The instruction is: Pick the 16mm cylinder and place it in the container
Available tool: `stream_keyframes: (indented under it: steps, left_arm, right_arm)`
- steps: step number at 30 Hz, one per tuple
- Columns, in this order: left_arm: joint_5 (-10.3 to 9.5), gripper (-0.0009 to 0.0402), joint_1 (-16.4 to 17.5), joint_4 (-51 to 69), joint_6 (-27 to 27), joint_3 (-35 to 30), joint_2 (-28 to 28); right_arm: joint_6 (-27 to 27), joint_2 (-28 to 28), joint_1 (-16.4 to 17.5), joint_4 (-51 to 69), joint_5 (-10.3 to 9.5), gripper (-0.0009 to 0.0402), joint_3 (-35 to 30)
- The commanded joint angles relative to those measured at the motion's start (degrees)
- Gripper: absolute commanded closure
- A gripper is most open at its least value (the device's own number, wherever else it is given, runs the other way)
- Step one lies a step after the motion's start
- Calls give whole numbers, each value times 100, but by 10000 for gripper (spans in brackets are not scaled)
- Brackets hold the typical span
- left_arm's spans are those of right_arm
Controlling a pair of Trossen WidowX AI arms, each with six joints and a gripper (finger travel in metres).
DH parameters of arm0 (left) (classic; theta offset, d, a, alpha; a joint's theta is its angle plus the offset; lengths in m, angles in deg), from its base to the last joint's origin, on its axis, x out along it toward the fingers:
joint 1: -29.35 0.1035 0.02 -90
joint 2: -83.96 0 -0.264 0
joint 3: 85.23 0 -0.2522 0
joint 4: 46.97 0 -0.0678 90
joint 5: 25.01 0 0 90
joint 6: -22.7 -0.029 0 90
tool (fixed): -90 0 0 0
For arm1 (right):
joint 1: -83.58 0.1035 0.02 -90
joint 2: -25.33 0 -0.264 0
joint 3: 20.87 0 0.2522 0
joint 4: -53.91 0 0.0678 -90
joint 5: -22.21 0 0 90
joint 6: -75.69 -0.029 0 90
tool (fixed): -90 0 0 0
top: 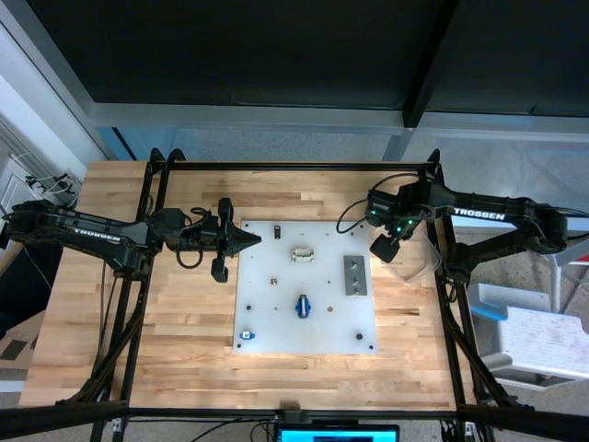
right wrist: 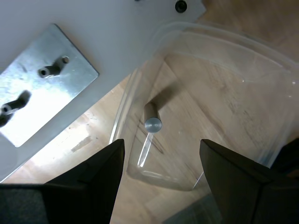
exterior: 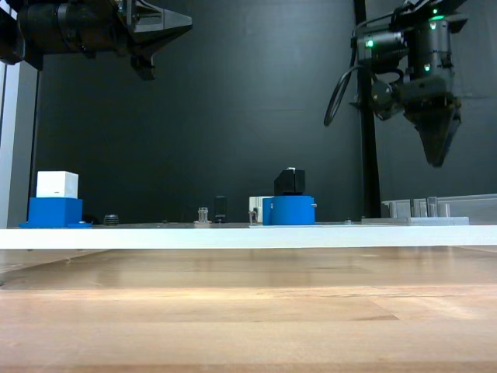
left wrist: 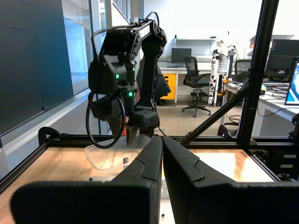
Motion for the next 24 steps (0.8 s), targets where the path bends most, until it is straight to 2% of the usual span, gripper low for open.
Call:
stream_keyframes:
  steps: [1, 9, 24]
  left_arm:
    - [2, 393, 0, 0, 0, 0, 0]
    - [2, 393, 0, 0, -2, 0, 0]
    - [2, 393, 0, 0, 0, 0, 0]
  right_arm:
    - [-2, -11, 11, 177, 2, 169, -216]
    - [-44, -33, 37, 341, 2, 169, -461]
    - [-44, -33, 42, 339, 2, 169, -457]
